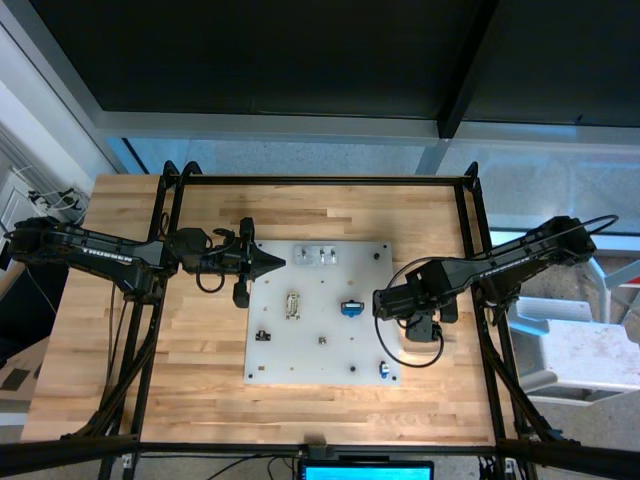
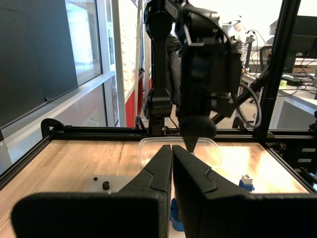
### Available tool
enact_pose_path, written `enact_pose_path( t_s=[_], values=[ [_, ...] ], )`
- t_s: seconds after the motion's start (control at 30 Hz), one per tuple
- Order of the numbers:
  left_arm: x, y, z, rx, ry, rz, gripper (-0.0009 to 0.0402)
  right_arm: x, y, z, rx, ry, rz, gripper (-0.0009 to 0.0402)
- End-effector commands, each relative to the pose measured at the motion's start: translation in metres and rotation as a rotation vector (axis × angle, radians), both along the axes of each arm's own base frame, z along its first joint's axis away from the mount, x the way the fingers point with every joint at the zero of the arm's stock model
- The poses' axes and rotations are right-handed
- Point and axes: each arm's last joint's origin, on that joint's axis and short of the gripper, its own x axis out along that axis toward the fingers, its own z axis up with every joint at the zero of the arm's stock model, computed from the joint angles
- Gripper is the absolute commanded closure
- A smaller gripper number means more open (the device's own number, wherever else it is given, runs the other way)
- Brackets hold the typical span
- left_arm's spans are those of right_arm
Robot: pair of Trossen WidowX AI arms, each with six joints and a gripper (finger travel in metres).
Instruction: Pick the M12 fastener and fasten on the M12 threads
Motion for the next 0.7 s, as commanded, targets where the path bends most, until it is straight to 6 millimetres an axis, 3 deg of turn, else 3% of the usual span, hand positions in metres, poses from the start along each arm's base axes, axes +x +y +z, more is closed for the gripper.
enact_pose_path(
  t_s=[0.03,0.3,0.43,0.7],
  values=[
    [0.000,0.000,0.000,0.000,0.000,0.000,0.0393,0.007,0.007,0.009,0.006,-0.017,0.011,0.0377],
    [0.000,0.000,0.000,0.000,0.000,0.000,0.0393,0.040,0.031,0.016,0.012,-0.031,0.047,0.0378],
    [0.000,0.000,0.000,0.000,0.000,0.000,0.0393,0.060,0.049,0.014,-0.003,-0.011,0.140,0.0377],
    [0.000,0.000,0.000,0.000,0.000,0.000,0.0393,0.100,0.076,0.002,0.005,-0.010,0.101,0.0377]
  ],
)
